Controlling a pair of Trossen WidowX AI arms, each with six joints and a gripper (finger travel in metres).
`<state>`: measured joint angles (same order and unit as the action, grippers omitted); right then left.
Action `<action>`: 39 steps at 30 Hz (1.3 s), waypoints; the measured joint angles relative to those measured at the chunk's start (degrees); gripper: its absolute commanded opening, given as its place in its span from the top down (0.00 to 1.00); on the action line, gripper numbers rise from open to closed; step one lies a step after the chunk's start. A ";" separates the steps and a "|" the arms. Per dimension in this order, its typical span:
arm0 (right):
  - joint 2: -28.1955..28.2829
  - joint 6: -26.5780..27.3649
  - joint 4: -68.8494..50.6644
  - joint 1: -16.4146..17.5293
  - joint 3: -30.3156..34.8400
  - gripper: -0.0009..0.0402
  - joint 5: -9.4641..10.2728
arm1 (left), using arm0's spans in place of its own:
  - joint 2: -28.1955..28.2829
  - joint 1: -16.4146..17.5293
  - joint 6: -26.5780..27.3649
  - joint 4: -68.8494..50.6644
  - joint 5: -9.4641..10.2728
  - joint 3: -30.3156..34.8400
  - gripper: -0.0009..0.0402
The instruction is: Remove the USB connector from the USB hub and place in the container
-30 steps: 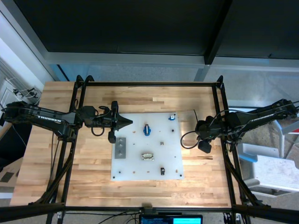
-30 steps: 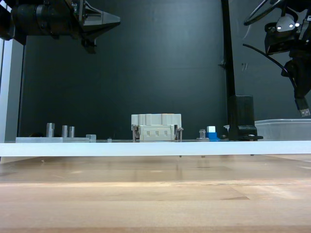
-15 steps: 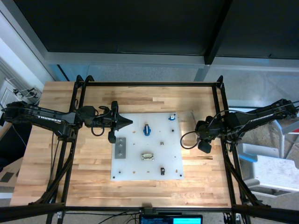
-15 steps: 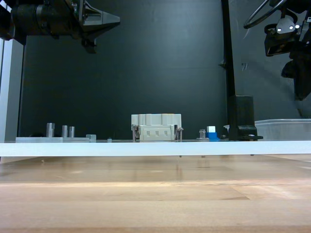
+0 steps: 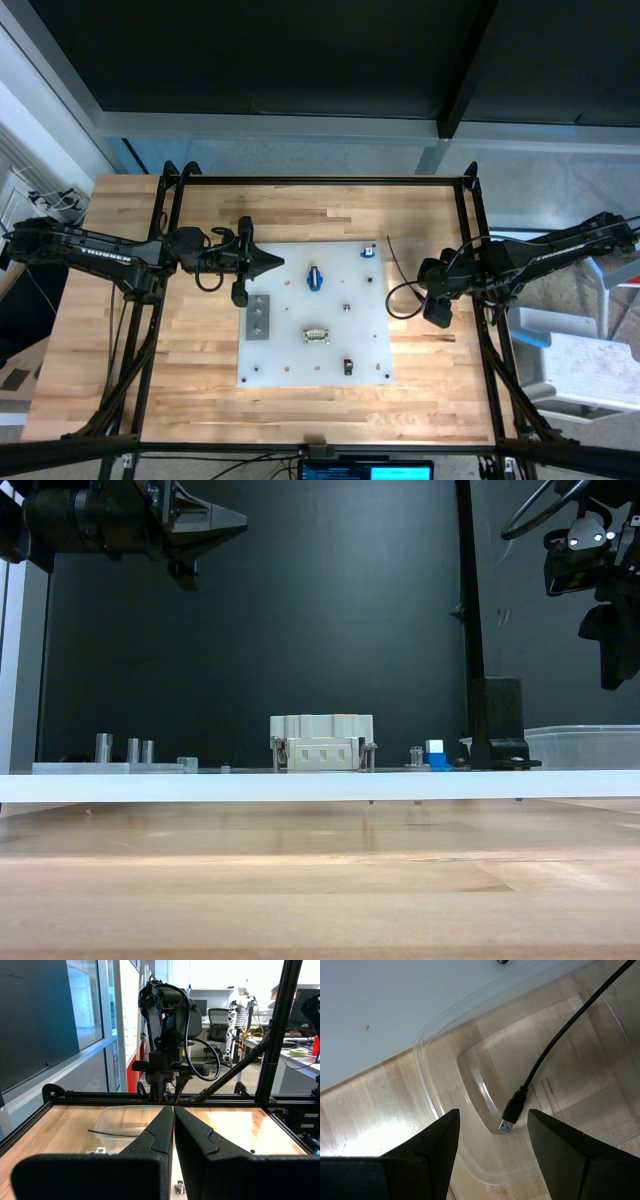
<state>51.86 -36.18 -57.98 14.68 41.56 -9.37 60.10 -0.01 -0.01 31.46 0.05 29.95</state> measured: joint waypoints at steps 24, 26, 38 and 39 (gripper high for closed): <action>0.00 -0.70 0.61 0.00 0.00 0.52 -0.04 | 0.00 0.00 0.02 0.00 -0.02 0.00 0.98; 0.00 -0.70 0.63 0.00 0.00 0.52 -0.04 | 0.00 0.00 0.02 0.00 0.00 0.00 0.98; 0.00 -0.70 1.75 0.00 0.00 0.52 -0.04 | 0.00 0.00 0.00 -0.02 0.00 -0.02 0.98; 0.00 -0.70 1.75 0.00 0.00 0.52 -0.04 | 0.00 0.00 0.00 0.00 -0.02 -0.02 0.98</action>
